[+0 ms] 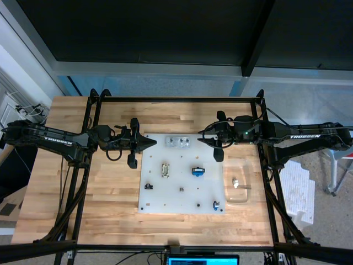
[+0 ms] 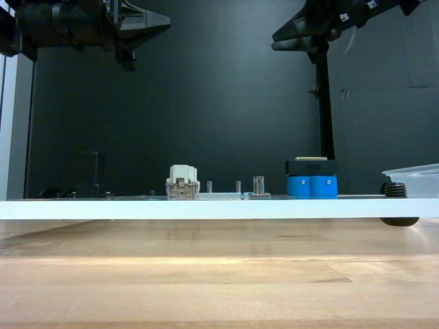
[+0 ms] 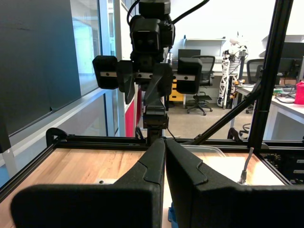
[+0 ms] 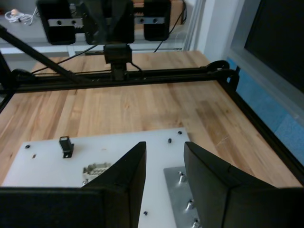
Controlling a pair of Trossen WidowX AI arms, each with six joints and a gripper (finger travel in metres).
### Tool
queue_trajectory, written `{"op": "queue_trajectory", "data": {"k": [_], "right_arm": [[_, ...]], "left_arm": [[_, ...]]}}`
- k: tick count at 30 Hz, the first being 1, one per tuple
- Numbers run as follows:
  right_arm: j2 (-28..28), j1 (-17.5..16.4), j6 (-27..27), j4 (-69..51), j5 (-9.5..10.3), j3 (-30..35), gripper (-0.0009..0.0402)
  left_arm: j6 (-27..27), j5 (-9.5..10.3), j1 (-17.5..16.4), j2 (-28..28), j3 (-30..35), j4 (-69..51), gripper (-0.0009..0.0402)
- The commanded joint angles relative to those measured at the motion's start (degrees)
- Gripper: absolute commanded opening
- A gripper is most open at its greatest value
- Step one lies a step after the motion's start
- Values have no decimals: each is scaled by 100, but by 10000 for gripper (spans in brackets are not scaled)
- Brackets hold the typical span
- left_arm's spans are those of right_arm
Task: Pick the RJ45 connector and install on taskboard
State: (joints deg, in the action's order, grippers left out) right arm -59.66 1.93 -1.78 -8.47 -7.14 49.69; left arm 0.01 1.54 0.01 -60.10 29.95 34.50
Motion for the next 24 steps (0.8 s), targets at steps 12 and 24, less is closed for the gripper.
{"op": "queue_trajectory", "data": {"k": [12, 24], "right_arm": [[68, 87, -81, 1762, 527, -789, 37], [72, 55, -203, 2682, 529, -1196, 2]], "left_arm": [[0, 0, -2, 0, 0, 0, 0], [-2, 0, 0, 0, 0, 2, 0]]}}
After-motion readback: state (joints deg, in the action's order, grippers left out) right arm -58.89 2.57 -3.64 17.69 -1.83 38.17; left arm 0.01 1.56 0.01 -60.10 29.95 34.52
